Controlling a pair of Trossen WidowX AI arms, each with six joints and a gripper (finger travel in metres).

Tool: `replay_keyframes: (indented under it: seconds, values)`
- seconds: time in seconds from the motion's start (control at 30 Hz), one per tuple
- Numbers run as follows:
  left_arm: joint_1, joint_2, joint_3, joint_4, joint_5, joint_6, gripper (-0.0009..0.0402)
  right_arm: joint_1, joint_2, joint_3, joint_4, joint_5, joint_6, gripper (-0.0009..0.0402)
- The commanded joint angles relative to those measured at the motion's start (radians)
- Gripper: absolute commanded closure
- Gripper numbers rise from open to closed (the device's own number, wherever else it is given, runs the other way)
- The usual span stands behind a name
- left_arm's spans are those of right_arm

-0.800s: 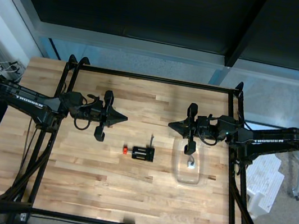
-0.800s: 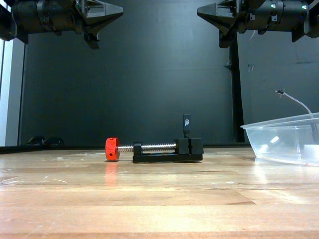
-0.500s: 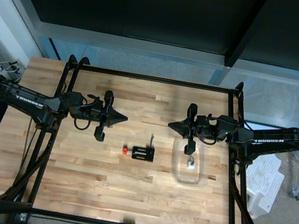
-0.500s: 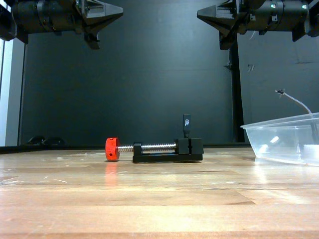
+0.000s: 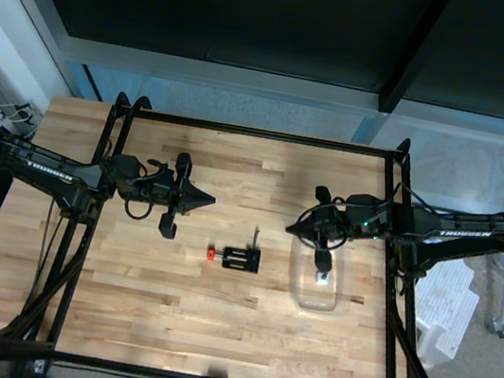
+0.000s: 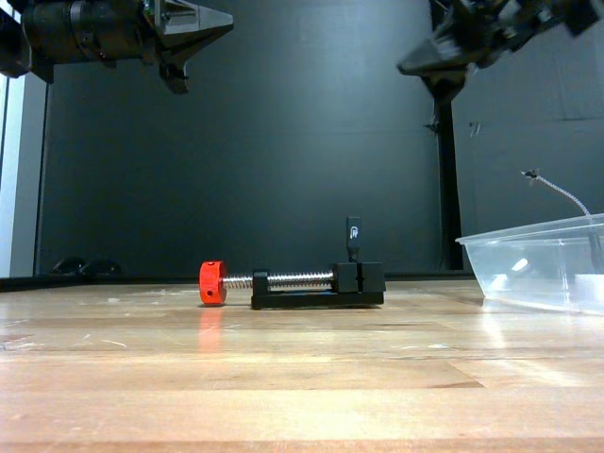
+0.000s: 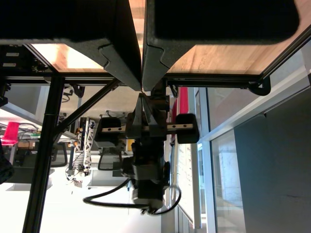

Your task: Pick the USB-C connector and install on taskboard

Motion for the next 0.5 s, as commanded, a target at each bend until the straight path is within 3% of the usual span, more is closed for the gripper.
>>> replay_keyframes:
  seconds: [0.03, 0.2, 0.5]
  values:
    - [0.000, 0.000, 0.000, 0.000, 0.000, 0.000, 0.0393, 0.058, 0.002, 0.079, -0.218, 0.071, -0.003, 0.0393]
    - [0.000, 0.000, 0.000, 0.000, 0.000, 0.000, 0.0393, 0.135, 0.002, 0.157, -0.484, 0.123, 0.051, 0.0393]
    - [0.000, 0.000, 0.000, 0.001, 0.000, 0.000, 0.0393, 0.251, 0.012, 0.259, -0.875, 0.139, 0.224, 0.0393]
